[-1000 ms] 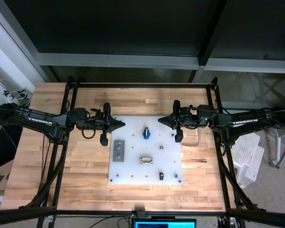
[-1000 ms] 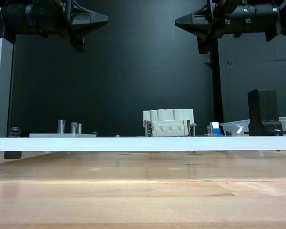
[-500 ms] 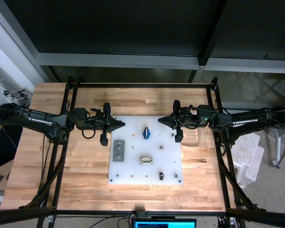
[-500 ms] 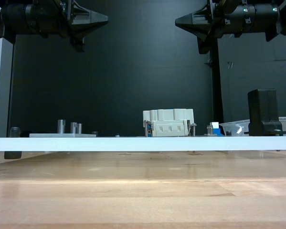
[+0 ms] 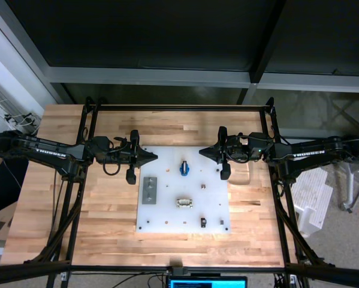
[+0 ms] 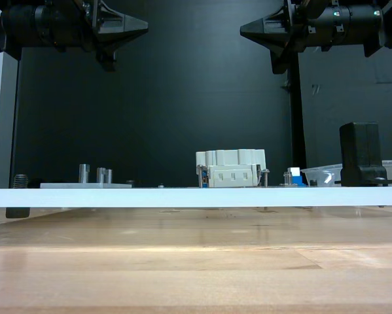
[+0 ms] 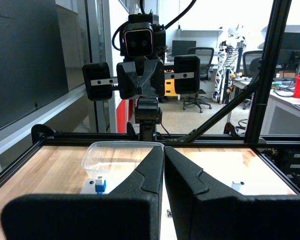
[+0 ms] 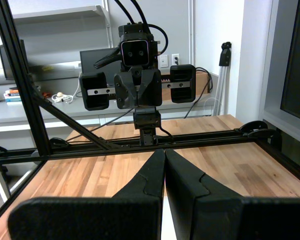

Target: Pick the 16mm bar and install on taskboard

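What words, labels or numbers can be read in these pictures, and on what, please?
"TROSSEN": left arm, behind the left gripper raised near the taskboard's far left corner.
"TROSSEN": right arm, behind the right gripper raised near its far right side.
Taskboard parts and the screen at the near edge: nothing readable.

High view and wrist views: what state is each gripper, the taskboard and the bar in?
Taskboard: flat on the table, untouched.
Left gripper: shut, empty, high above the board's far-left corner.
Right gripper: shut, empty, high above its far edge, right side.
16mm bar: cannot make it out; not picked.
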